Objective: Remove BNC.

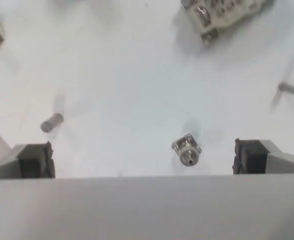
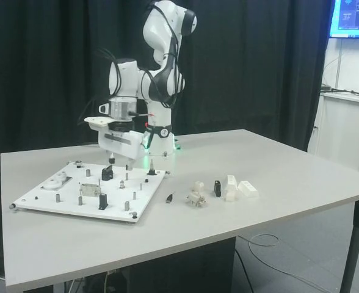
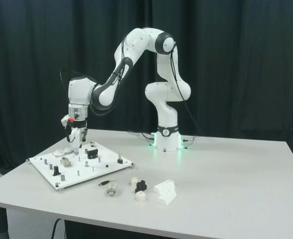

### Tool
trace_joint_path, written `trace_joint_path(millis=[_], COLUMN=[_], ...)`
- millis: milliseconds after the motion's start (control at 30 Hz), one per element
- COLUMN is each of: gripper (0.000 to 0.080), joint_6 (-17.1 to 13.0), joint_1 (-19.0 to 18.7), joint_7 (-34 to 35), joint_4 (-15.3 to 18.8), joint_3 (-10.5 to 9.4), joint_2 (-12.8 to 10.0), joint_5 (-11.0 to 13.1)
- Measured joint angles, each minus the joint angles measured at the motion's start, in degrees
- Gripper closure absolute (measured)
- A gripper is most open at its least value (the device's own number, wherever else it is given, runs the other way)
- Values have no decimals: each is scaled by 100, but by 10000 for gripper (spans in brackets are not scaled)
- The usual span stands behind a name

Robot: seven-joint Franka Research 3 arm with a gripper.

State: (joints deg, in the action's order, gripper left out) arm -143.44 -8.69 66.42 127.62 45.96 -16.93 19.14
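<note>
In the wrist view the BNC connector point(image 1: 187, 151), a small metal socket on a square flange, stands upright on the white board point(image 1: 137, 90). My gripper point(image 1: 142, 159) hangs above it, open wide. The BNC lies between the two black fingertips point(image 1: 249, 156), nearer to one of them and touching neither. In the first room view the gripper point(image 2: 118, 162) hovers a short way above the far part of the board point(image 2: 45, 198). The second room view shows the gripper point(image 3: 76, 142) over the board's back edge point(image 3: 106, 172).
On the board near the BNC are a short grey peg point(image 1: 52, 122), a thin pin point(image 1: 289, 88) and a multi-pin connector point(image 1: 222, 12). Several loose white and black parts point(image 2: 222, 189) lie on the grey table beside the board. The arm's base point(image 3: 167, 139) stands behind.
</note>
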Motion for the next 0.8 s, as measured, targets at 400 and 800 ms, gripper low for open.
trace_joint_path(millis=[400,800], gripper=[3,3], joint_6=[2,86], joint_1=[75,73], joint_7=[496,765], joint_4=[236,424], joint_3=[28,100], joint_2=[-1,-104], joint_5=[362,360])
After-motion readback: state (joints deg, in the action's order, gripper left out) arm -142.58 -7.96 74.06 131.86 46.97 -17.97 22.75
